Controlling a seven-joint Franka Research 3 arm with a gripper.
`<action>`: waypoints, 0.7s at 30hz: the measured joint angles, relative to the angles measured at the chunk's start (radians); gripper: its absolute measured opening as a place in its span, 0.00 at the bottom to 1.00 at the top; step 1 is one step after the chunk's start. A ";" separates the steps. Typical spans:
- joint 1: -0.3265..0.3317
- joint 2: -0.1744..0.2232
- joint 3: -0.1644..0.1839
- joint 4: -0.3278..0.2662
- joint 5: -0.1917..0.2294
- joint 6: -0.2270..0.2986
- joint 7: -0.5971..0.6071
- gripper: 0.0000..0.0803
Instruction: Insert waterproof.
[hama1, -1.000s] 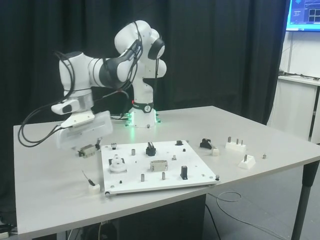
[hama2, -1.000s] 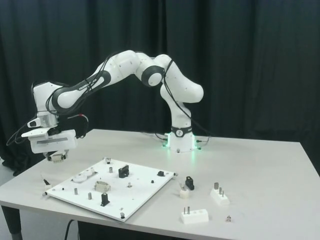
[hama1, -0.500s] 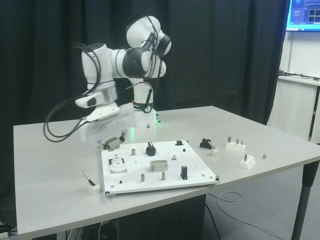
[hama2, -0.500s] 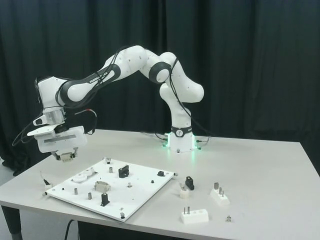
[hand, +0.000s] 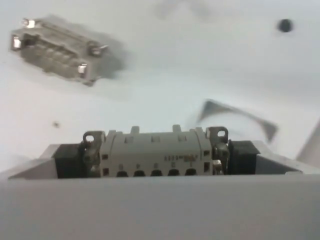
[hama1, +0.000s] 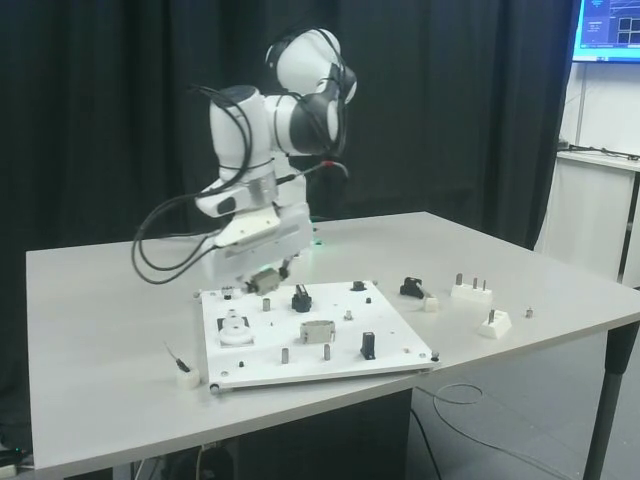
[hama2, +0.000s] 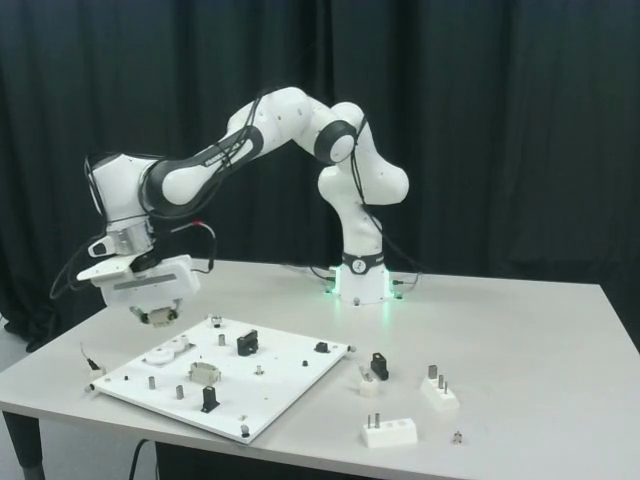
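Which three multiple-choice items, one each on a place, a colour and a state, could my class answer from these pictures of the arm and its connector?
1. Where is the gripper?
A. above the white board's rear left part
B. over the bare table beyond the board's right edge
C. resting on the floor

2. What colour is the light at the arm's base?
A. white
B. green
C. black

3. What state is the connector in?
A. lying loose on the table
B. plugged into the socket on the board
C. held in the gripper, off the board

Answers:
1 A: both room views show it there.
2 B: a green glow rings the base.
3 C: the wrist view shows it clamped between the fingers, with the grey socket apart below.
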 joint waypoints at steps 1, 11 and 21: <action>0.009 -0.003 -0.001 -0.006 -0.003 -0.001 0.008 0.77; 0.091 -0.047 0.000 -0.093 -0.020 0.013 0.145 0.77; 0.180 -0.102 0.001 -0.190 -0.023 0.102 0.325 0.77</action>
